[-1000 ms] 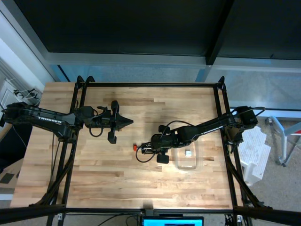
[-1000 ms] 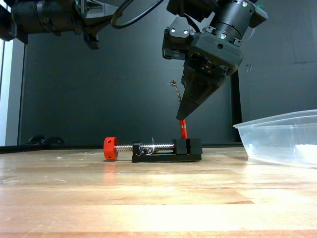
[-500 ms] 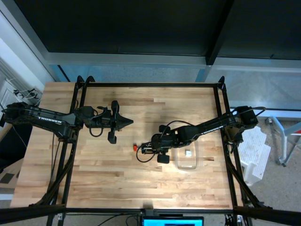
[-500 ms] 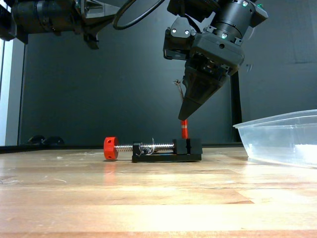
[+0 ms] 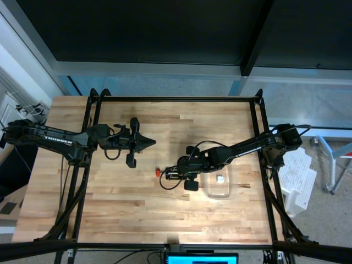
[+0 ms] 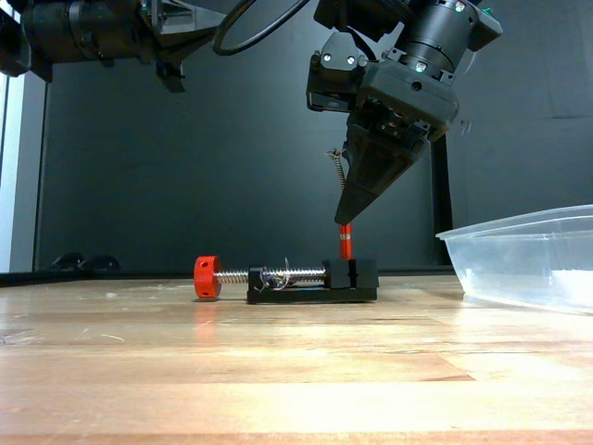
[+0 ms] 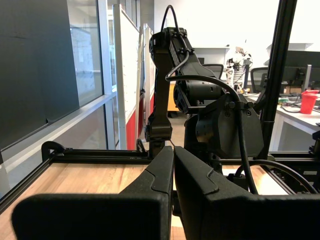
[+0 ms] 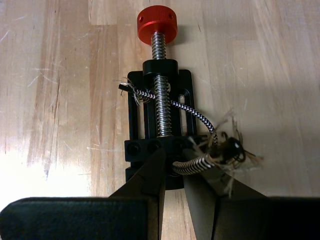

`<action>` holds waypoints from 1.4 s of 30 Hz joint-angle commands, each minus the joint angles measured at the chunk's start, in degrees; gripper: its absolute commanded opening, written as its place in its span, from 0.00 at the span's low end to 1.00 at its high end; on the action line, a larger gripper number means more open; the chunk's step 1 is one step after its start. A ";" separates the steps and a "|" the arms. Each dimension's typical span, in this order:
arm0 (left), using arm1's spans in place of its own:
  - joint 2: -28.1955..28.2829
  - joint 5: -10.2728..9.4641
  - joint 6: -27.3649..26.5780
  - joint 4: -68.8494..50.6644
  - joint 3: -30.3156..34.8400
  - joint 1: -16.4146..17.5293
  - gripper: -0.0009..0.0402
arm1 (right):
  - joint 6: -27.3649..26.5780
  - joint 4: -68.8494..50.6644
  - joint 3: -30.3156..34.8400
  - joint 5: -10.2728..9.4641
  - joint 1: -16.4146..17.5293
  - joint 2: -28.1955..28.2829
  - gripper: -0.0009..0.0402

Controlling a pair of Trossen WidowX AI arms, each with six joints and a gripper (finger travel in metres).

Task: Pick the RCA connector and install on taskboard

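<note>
The taskboard (image 6: 310, 279) is a small black fixture with a threaded rod and a red knob (image 6: 207, 276), lying mid-table (image 5: 169, 175). My right gripper (image 6: 345, 219) points down over its blocky end, shut on the RCA connector (image 6: 345, 241). The connector is a slim red-orange plug whose lower end reaches the top of the block. In the right wrist view the fingers (image 8: 150, 175) pinch a braided cable (image 8: 192, 165) above the taskboard (image 8: 159, 131). My left gripper (image 5: 150, 142) hovers shut and empty over the table's left half, with its fingers (image 7: 162, 172) pressed together.
A clear plastic tray (image 5: 220, 193) lies just right of the taskboard, and its wall (image 6: 519, 255) rises beside the right gripper. A small white square piece (image 5: 220, 179) sits in the tray. The black frame rails (image 5: 176, 99) border the table.
The right gripper has shifted slightly to the right with the connector, which now stands a little more upright over the block. The left arm has not moved.
</note>
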 commanded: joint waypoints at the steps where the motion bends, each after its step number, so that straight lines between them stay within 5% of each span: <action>1: 0.00 0.00 0.00 0.00 0.00 0.02 0.02 | -0.15 0.31 0.04 0.04 0.04 -0.15 0.05; 10: 0.00 0.00 0.00 0.02 0.00 0.02 0.02 | 0.09 0.61 0.04 0.11 0.22 -0.52 0.32; 20: 0.00 0.00 0.00 0.02 0.00 0.00 0.02 | 0.57 -0.61 0.04 0.04 0.55 -2.93 0.48; 42: 0.00 0.00 0.00 0.04 0.00 0.00 0.02 | 0.52 -5.55 0.04 0.07 0.57 -10.21 0.47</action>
